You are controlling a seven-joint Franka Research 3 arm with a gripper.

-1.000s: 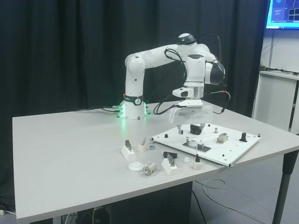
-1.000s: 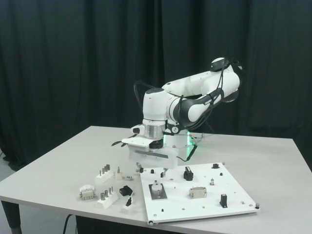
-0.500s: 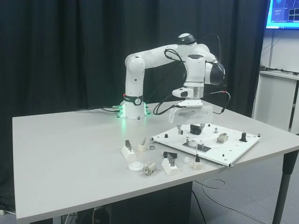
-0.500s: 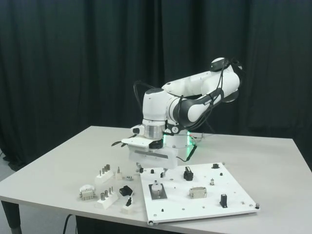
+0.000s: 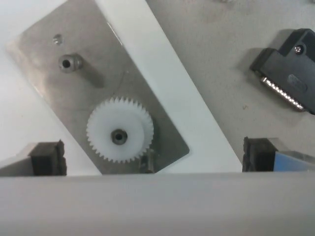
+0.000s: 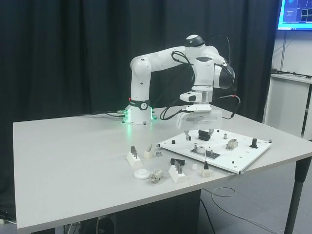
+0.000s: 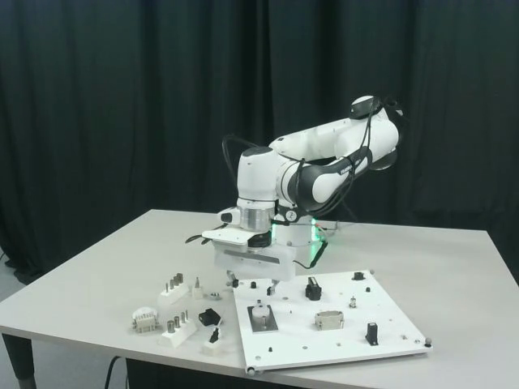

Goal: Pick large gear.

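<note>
Large gear [image 5: 119,136], white and toothed, sits on a post of the grey metal plate [image 5: 74,93] set in the white board [image 7: 324,324]; in the wrist view it lies in the lower left part of the frame, and in the second room view it shows as a small white form [image 7: 259,310] low and centre. We see the gripper [image 5: 147,160] hanging above the board with its fingers [image 5: 47,157] spread wide, holding nothing: one black pad stands at the lower left edge of the wrist picture and the other at the lower right. The gear lies nearer the left pad than the midpoint between the two. A second, bare post [image 5: 69,62] rises in the upper left of the plate, and a black connector [image 5: 290,78] rests on the tabletop [image 6: 63,156] at the upper right of the wrist frame.

To do this step well, we judge that the arm [image 6: 165,53] should first shift sideways until the gear's hub is centred between the pads, then descend straight down, so that the pads close on opposite sides of the toothed rim and clear the small pin beside it. A lift along the post axis should keep the bore from binding.

Compared with the room views of a second ago, we find no visible change: arm, board and loose parts [image 6: 156,168] occupy the same places.
</note>
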